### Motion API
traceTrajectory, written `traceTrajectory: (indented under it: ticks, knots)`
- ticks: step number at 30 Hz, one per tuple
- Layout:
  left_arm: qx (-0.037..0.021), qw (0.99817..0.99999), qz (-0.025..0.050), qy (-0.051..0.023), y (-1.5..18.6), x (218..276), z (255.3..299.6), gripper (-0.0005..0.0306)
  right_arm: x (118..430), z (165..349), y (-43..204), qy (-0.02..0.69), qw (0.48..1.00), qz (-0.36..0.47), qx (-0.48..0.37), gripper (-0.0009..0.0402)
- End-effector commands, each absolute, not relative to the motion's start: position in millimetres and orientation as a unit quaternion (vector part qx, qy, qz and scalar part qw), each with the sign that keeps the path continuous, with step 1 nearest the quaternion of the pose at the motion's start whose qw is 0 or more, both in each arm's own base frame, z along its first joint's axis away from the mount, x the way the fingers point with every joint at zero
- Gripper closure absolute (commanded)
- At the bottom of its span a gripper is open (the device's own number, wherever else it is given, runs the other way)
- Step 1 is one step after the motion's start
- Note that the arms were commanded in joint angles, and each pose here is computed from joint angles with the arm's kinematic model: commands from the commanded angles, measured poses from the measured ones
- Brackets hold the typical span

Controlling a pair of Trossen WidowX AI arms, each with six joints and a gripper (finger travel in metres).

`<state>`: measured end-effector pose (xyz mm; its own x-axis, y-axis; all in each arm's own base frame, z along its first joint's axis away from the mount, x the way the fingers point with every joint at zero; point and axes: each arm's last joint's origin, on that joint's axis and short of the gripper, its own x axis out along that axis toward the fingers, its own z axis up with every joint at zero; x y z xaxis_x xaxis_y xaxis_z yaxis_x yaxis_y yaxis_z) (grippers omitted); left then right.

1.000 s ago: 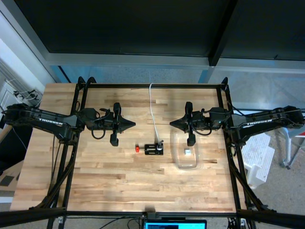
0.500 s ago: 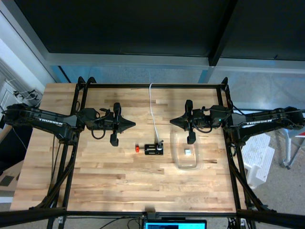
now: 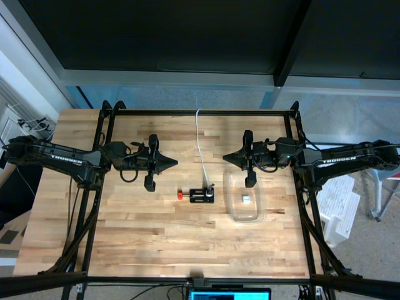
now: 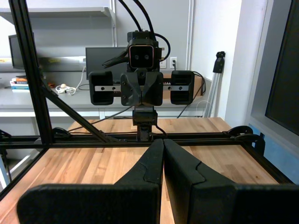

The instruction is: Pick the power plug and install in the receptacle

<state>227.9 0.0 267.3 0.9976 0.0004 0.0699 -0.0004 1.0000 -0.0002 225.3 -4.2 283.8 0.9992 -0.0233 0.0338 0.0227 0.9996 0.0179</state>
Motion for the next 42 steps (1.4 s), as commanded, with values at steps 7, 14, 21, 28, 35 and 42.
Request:
traceTrajectory:
  ticks: [7,14,21,28,35,42]
  knots:
    - [-0.0001,0.99939,0.0002,-0.0348,0.0,227.9,267.2,0.03,225.2,281.1,-3.6,-0.013,1.0,-0.01,0.008,0.0393]
    - [-0.0001,0.99939,0.0002,-0.0348,0.0,227.9,267.2,0.03,225.2,280.7,-3.3,-0.012,1.0,-0.007,0.009,0.0393]
    - [-0.0001,0.99939,0.0004,-0.0348,0.1,227.9,267.2,0.03,225.1,280.6,-3.2,-0.012,1.0,-0.006,0.009,0.0393]
    - [-0.0001,0.99939,0.0002,-0.0348,0.0,227.9,267.2,0.03,225.1,280.6,-3.2,-0.012,1.0,-0.006,0.009,0.0393]
    - [-0.0001,0.99939,0.0002,-0.0348,0.0,227.9,267.2,0.03,225.1,280.6,-3.2,-0.012,1.0,-0.007,0.009,0.0393]
    - [-0.0001,0.99939,0.0004,-0.0348,0.1,227.9,267.2,0.03,225.1,280.6,-3.2,-0.012,1.0,-0.007,0.009,0.0393]
